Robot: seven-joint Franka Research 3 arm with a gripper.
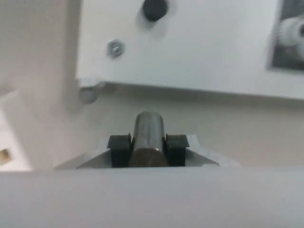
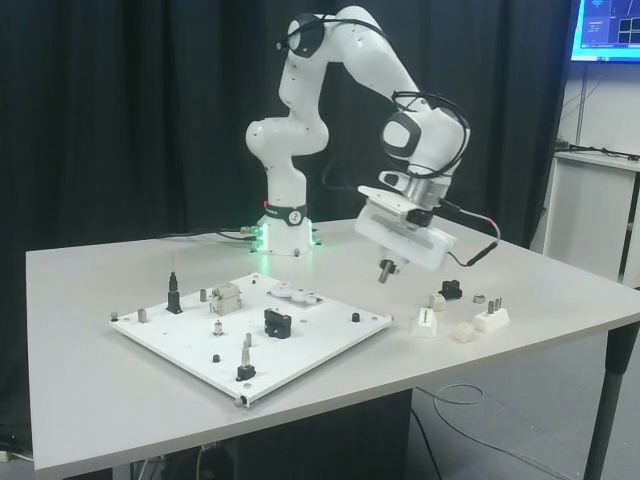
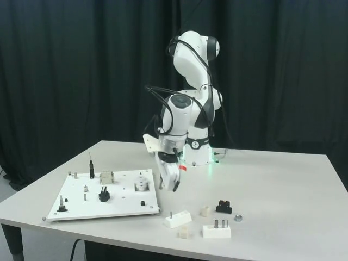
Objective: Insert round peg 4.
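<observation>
Nearest the wrist camera, the gripper point(image 1: 148, 149) has its two black pads point(image 1: 119, 145) pressed against either side of a grey round peg point(image 1: 149, 137), so the fingers are clamped on the peg, whose flat end faces the lens. Beyond the peg lies the grey table point(image 1: 228, 128), and past that the corner of the white board point(image 1: 199, 47) with a screw point(image 1: 115, 48) and a black round plug point(image 1: 155, 8) on it. In the first room view the gripper point(image 2: 387, 268) hangs in the air above the table point(image 2: 80, 300), tilted, just off the board's point(image 2: 310, 335) near corner and not touching it, with the peg point(image 2: 386, 267) sticking out below the fingers. Small white holders point(image 2: 490, 320) and a black part point(image 2: 451, 289) sit on the table beside the board. Farther back stands the white arm point(image 2: 300, 120) on its base, lit green point(image 2: 288, 238), before a black curtain point(image 2: 120, 100)
</observation>
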